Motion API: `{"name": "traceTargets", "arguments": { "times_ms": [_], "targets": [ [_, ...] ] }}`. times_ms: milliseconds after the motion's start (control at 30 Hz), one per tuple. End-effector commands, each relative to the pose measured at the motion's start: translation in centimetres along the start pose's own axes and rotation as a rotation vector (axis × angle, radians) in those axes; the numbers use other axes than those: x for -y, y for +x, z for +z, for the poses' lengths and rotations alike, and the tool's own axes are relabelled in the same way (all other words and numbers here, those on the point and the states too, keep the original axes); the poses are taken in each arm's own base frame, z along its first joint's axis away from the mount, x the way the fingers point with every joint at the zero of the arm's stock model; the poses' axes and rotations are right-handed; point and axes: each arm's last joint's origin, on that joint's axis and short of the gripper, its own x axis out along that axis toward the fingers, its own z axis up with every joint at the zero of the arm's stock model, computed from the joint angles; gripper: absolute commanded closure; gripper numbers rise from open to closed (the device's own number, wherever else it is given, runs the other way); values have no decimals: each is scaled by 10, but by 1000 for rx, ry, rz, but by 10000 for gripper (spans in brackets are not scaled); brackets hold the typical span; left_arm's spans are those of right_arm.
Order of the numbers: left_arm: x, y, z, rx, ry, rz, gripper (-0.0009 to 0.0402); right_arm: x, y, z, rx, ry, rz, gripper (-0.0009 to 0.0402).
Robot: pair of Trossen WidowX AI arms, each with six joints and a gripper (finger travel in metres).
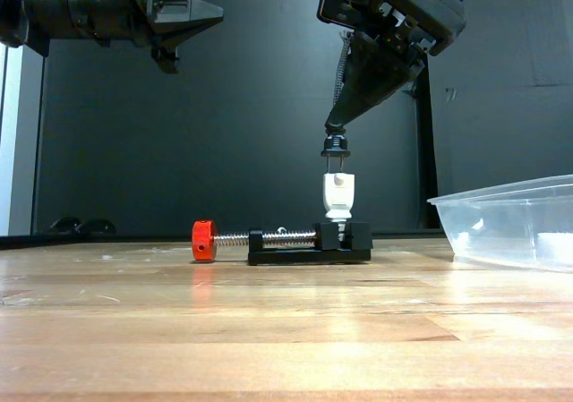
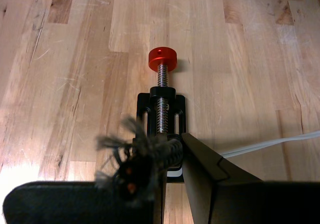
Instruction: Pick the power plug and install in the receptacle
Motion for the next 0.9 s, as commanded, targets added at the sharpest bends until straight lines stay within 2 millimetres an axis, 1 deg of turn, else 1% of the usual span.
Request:
{"name": "traceTargets", "arguments": {
  "times_ms": [33, 900],
  "targets": [
    [0, 0, 0, 0, 0, 0, 393, 1, -1, 0, -1, -1, -2, 393],
    [0, 0, 0, 0, 0, 0, 393, 2, -2, -1, -6, -2, 3, 393]
  ]
}}
